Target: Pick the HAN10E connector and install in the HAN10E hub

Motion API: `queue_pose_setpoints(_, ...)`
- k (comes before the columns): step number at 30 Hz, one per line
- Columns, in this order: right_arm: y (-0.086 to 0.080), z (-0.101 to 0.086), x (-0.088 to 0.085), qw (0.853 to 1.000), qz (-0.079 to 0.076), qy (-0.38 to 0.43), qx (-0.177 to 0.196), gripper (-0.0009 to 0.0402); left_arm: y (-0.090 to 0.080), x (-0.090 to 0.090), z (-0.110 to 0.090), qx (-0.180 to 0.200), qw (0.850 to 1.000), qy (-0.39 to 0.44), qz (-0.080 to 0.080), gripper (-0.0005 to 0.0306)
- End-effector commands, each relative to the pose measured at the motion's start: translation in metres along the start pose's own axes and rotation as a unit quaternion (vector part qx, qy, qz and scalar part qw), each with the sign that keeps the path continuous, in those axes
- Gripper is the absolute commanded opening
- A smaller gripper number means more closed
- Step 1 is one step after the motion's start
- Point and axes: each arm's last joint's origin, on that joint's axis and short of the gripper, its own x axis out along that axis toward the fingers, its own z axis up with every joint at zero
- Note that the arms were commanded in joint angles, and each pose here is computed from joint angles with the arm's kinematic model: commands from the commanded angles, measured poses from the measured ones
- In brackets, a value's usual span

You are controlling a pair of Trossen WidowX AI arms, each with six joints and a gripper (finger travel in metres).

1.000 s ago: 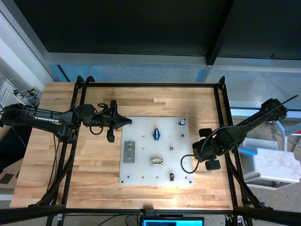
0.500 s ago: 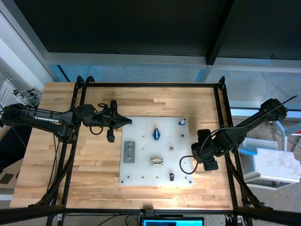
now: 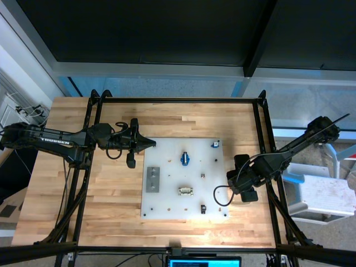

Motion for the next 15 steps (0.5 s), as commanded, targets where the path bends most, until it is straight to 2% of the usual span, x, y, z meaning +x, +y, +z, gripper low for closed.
queue_pose_setpoints(1,0.003,0.001,0.005,1.0,-0.004,0.01,-0.006,0.0285,0.0,0.0,0.0,0.0,1.0,0.0,0.0,0.0)
queue_pose_setpoints(5,0.006,0.003,0.016,1.0,-0.003,0.013,-0.006,0.0284,0.0,0.0,0.0,0.0,1.0,0.0,0.0,0.0)
queue_pose_setpoints(8,0.007,0.002,0.025,1.0,0.009,0.013,0.0,0.0284,0.0,0.0,0.0,0.0,1.0,0.0,0.0,0.0)
queue_pose_setpoints(15,0.006,-0.008,0.041,0.999,0.001,0.029,0.015,0.0284,0.0,0.0,0.0,0.0,1.0,0.0,0.0,0.0)
